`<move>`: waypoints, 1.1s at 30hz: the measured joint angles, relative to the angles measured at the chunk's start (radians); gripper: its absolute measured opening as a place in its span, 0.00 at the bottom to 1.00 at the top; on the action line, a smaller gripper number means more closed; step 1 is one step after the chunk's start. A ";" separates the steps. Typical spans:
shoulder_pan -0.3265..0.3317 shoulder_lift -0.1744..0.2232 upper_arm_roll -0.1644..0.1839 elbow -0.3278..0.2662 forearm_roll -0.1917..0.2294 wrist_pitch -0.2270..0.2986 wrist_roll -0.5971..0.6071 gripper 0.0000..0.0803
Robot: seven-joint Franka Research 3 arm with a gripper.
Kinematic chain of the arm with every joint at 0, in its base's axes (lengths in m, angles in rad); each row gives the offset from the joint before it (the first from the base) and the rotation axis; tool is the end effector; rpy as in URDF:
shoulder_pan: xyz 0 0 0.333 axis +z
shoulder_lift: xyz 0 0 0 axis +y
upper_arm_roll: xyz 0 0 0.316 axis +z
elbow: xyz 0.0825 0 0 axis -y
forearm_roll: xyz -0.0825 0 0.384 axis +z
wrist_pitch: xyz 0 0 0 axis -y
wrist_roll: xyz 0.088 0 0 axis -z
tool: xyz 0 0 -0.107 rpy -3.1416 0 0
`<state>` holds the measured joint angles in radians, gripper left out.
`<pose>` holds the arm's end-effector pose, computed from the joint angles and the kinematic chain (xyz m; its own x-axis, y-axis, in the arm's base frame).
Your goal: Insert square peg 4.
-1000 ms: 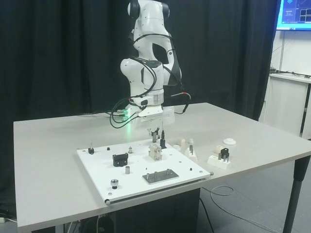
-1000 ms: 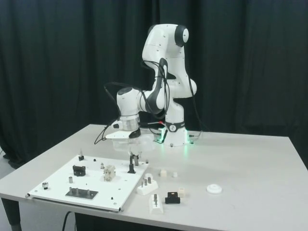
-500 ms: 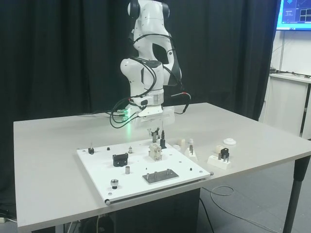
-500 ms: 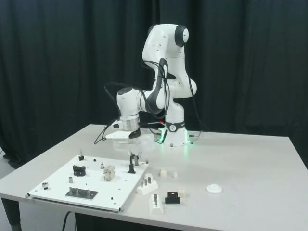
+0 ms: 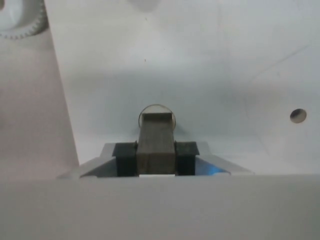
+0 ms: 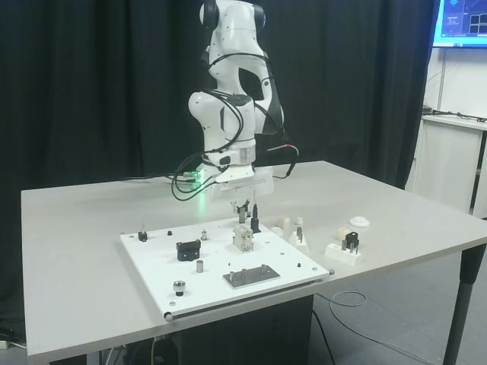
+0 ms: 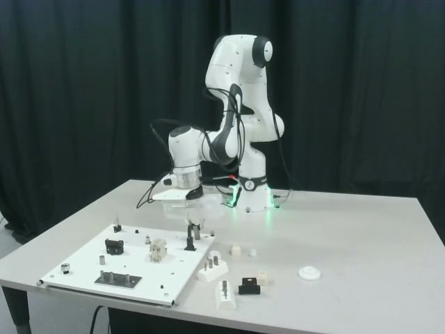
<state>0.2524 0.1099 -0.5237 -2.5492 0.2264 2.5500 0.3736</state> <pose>0.4267 -0.1267 0.2269 0.6652 -0.7389 -0.1071 -0.7442 -0.6678 -0.0154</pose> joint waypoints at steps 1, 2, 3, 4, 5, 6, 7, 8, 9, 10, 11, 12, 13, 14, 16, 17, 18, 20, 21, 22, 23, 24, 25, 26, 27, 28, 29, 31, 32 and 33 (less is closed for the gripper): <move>0.000 -0.001 0.000 -0.001 0.000 0.000 -0.002 0.19; 0.000 -0.002 -0.001 -0.002 0.000 0.000 -0.006 0.19; 0.000 -0.003 -0.001 -0.003 0.000 0.001 -0.011 0.19; 0.000 -0.004 -0.002 -0.004 0.000 0.002 -0.017 0.19; 0.000 -0.005 -0.002 -0.005 0.000 0.003 -0.024 0.19; 0.000 -0.005 -0.003 -0.007 0.001 0.004 -0.031 0.19; 0.000 -0.006 -0.003 -0.008 0.002 0.005 -0.040 0.19; 0.000 -0.007 -0.004 -0.009 0.004 0.005 -0.048 0.19; 0.000 -0.008 -0.004 -0.009 0.007 0.005 -0.055 0.19; 0.000 -0.008 -0.005 -0.010 0.010 0.005 -0.062 0.19; 0.000 -0.009 -0.006 -0.011 0.013 0.005 -0.070 0.19; 0.000 -0.010 -0.007 -0.012 0.017 0.006 -0.078 0.19; 0.000 -0.010 -0.008 -0.013 0.022 0.006 -0.087 0.19; 0.000 -0.011 -0.009 -0.013 0.027 0.006 -0.096 0.19; 0.000 -0.011 -0.012 -0.014 0.041 0.006 -0.111 0.19; 0.000 -0.011 -0.013 -0.014 0.047 0.006 -0.119 0.19; 0.000 -0.011 -0.014 -0.014 0.053 0.006 -0.126 0.19; 0.000 -0.011 -0.017 -0.015 0.067 0.005 -0.136 0.19; 0.000 -0.011 -0.018 -0.015 0.073 0.005 -0.140 0.19; 0.000 -0.011 -0.019 -0.015 0.080 0.006 -0.143 0.19; 0.000 -0.011 -0.021 -0.016 0.085 0.006 -0.148 0.19; 0.000 -0.011 -0.021 -0.016 0.090 0.006 -0.153 0.19; 0.000 -0.011 -0.022 -0.016 0.095 0.007 -0.158 0.19; 0.000 -0.011 -0.023 -0.017 0.101 0.009 -0.163 0.19; 0.000 -0.011 -0.023 -0.017 0.107 0.011 -0.166 0.19; 0.000 -0.011 -0.023 -0.018 0.113 0.012 -0.168 0.19; 0.000 -0.011 -0.023 -0.019 0.120 0.014 -0.171 0.19; 0.000 -0.011 -0.024 -0.019 0.130 0.016 -0.176 0.19; 0.000 -0.011 -0.025 -0.020 0.134 0.017 -0.178 0.19; 0.000 -0.011 -0.025 -0.020 0.138 0.018 -0.179 0.19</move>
<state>0.2523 0.0990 -0.5486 -2.5693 0.3641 2.5680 0.1949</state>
